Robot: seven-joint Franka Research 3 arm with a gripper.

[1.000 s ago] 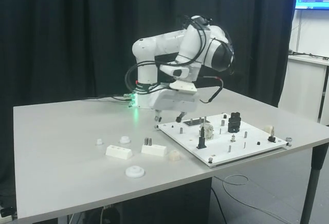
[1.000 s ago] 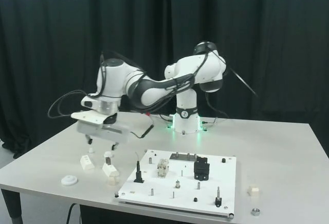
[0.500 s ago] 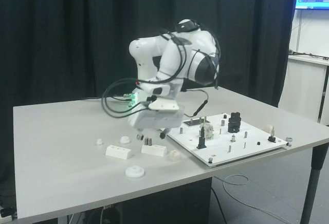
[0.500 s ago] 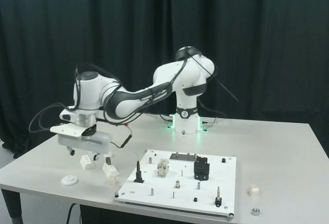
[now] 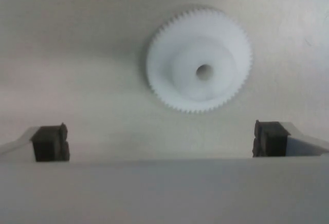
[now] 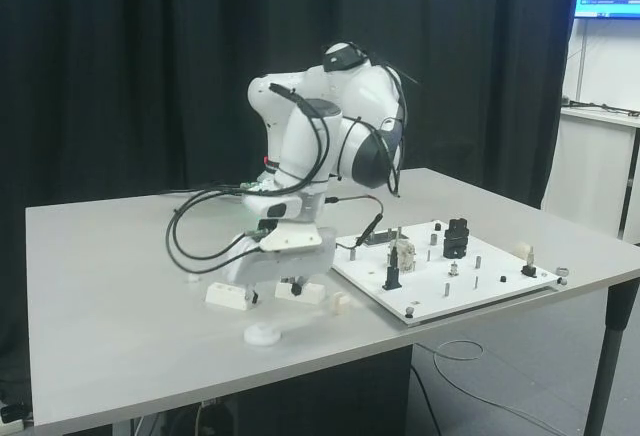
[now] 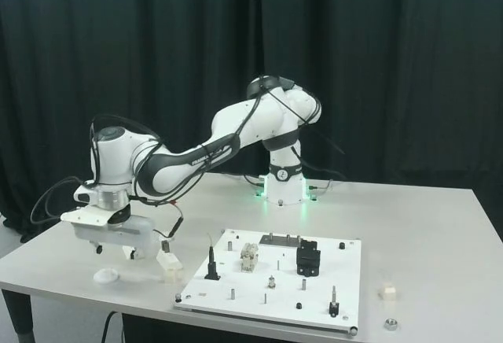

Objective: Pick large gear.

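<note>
Hovering low over the near corner of the grey table point(image 6: 120, 256), gripper point(image 5: 159, 142) spread wide and holding nothing. Large gear point(image 5: 199, 59) lying flat on the table, off-centre, nearer one black fingertip point(image 5: 267, 137) than the other. Risk here: dropping straight down without re-centring, clipping the toothed rim, nudging the gear away. White blocks point(image 6: 232, 296) close by, easy to bump.

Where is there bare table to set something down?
The table is bare behind the gripper toward the curtain, and in the second room view right of the board. It is crowded between the gear, white blocks and board.
</note>
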